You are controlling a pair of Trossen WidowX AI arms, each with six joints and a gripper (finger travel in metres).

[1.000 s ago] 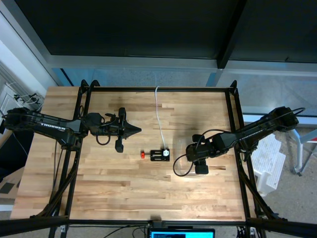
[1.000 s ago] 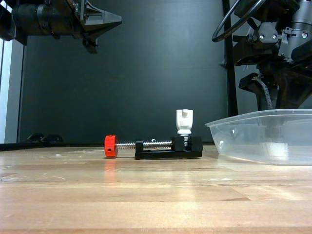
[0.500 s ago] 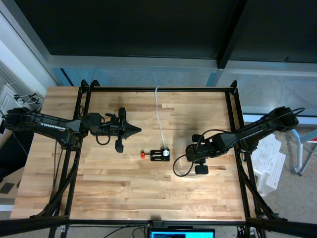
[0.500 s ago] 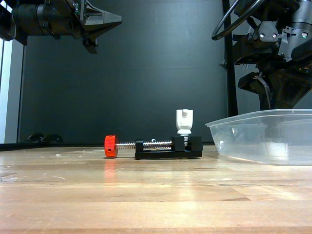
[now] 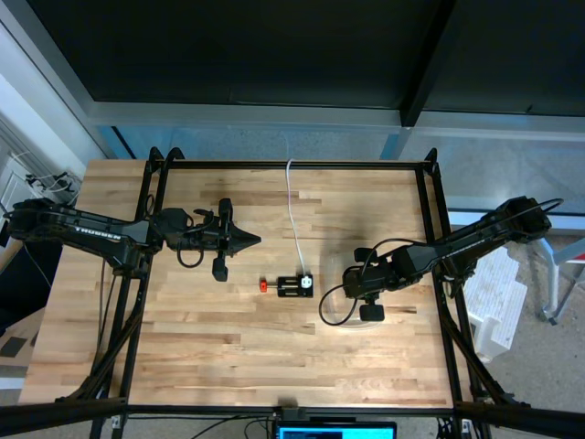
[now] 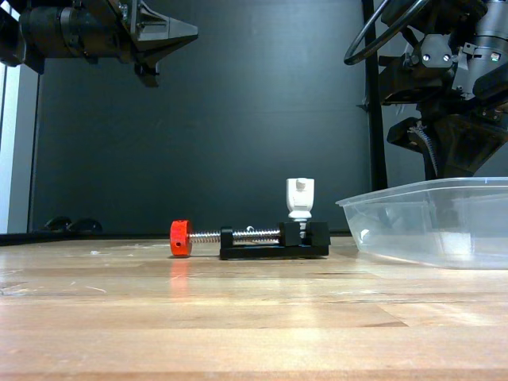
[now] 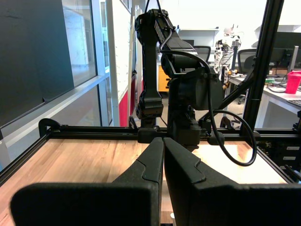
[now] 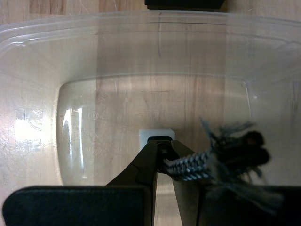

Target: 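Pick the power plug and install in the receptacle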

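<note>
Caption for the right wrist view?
Right gripper in the clear tray, jaws shut on the power plug; left gripper, unseen here, hangs shut over the table's left.

The walls of the clear tray (image 8: 47, 70) ring the right gripper (image 8: 160, 146), whose fingers are pinched on the power plug (image 8: 161, 139); the open way is upward. The receptacle (image 6: 274, 238) stands just beside the tray with free air over its socket, its white cable (image 5: 294, 210) trailing away behind. The left gripper (image 6: 186, 32), fingers together, hangs high, well apart to the left
</note>
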